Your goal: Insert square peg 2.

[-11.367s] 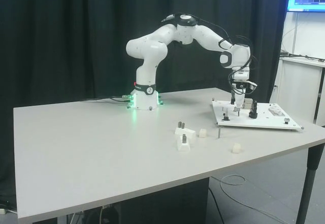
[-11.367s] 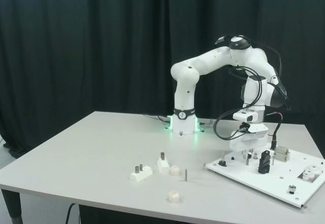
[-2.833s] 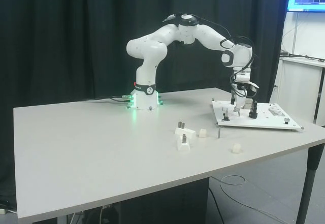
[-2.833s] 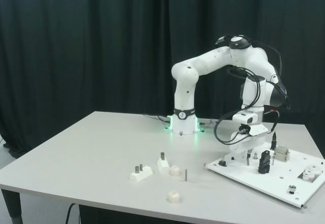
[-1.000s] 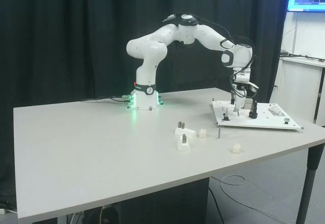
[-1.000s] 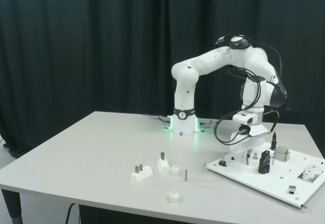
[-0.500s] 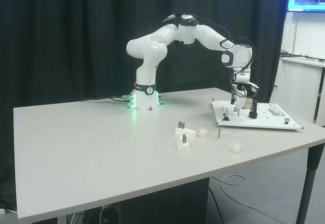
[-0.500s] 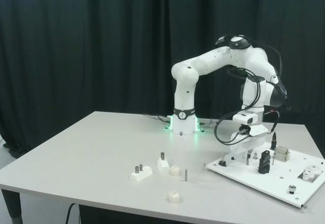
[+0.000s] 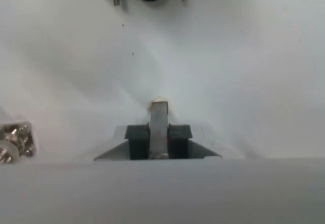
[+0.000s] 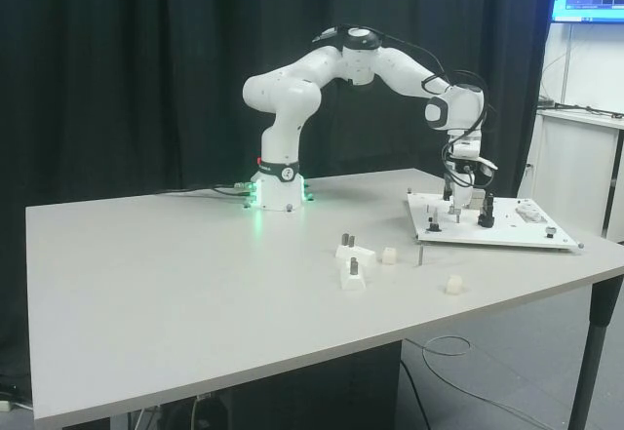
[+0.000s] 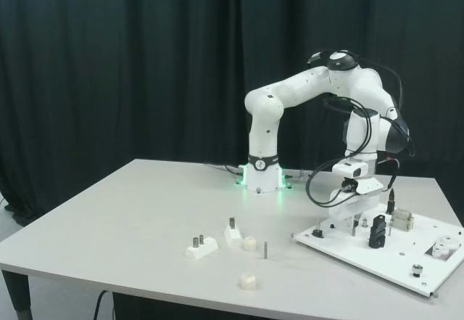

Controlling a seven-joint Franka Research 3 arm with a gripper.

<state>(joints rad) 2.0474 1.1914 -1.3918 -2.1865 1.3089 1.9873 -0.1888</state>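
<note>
My gripper [image 9: 159,141] is shut on a grey square peg [image 9: 158,117], which stands upright between the two black fingers [image 9: 136,141]. The peg's lower end meets a small pale spot on the white board [image 9: 244,82]; whether it has entered a hole is not visible. In the room views the gripper [image 10: 455,202] [image 11: 354,220] hangs low over the near-left part of the board [image 10: 517,235] [image 11: 406,262], with the hand slightly tilted.
A black clamp [image 10: 485,212] [image 11: 377,231] stands on the board right beside the gripper. On the table left of the board are two white holders with pegs [image 10: 353,252] [image 11: 201,247], two small white cylinders [image 10: 452,284] [image 11: 249,281] and a thin upright peg [image 10: 420,253].
Since 11 s ago the hand has tilted and shifted slightly over the board. Over the last second nothing visibly moves.
</note>
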